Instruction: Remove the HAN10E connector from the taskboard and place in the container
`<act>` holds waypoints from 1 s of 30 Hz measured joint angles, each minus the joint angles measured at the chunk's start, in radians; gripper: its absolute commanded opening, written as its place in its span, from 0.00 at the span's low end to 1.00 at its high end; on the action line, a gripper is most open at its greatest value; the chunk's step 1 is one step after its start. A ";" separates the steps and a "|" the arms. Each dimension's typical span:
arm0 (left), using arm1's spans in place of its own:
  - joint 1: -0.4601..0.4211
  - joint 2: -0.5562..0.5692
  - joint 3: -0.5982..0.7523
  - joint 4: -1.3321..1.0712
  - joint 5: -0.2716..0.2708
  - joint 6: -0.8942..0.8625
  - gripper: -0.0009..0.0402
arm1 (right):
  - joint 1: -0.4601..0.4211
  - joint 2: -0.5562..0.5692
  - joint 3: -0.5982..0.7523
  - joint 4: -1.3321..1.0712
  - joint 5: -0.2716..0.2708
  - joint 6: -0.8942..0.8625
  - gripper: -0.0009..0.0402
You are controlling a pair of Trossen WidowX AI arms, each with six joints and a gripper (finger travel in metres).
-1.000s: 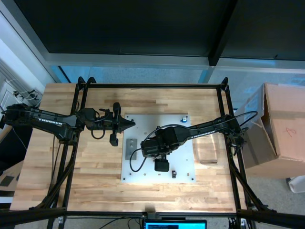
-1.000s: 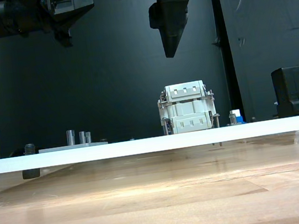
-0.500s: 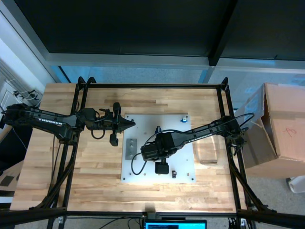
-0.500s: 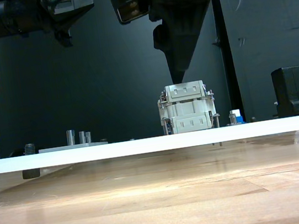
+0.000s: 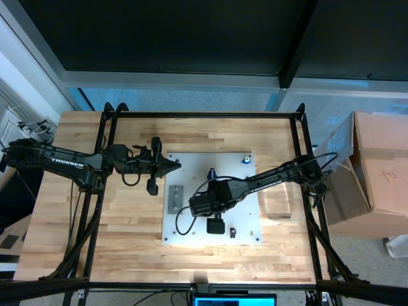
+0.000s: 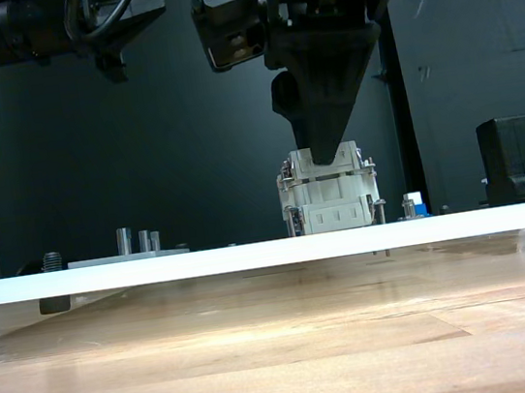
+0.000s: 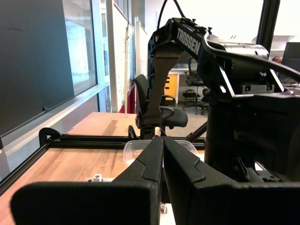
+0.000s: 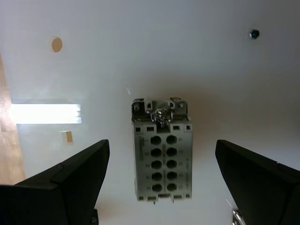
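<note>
Taskboard (image 5: 191,167) seemingly holds HAN10E (image 6: 331,198) under right end effector (image 8: 159,146); left (image 5: 174,164) aside.

HAN10E connector (image 6: 329,190) seated on taskboard (image 5: 185,233) | right pincer (image 6: 318,138) above it | left pincer (image 5: 173,165) left

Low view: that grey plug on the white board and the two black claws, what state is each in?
HAN10E connector: upright in its seat on the taskboard, not held.
Right gripper: open, fingers down either side of the connector's top, with gaps to it in the right wrist view.
Left gripper: shut, holding nothing, high over the board's far left corner.
</note>
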 measured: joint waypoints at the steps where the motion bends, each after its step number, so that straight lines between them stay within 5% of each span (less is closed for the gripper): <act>1: 0.000 0.000 0.000 0.000 0.000 0.000 0.02 | 0.000 0.000 -0.003 0.002 0.000 -0.001 0.72; 19: 0.000 0.000 0.000 0.000 0.000 0.000 0.02 | 0.002 0.000 -0.008 0.008 0.000 -0.040 0.20; 30: 0.000 0.000 0.000 0.000 0.000 0.000 0.02 | 0.006 -0.009 -0.005 0.000 0.000 -0.052 0.06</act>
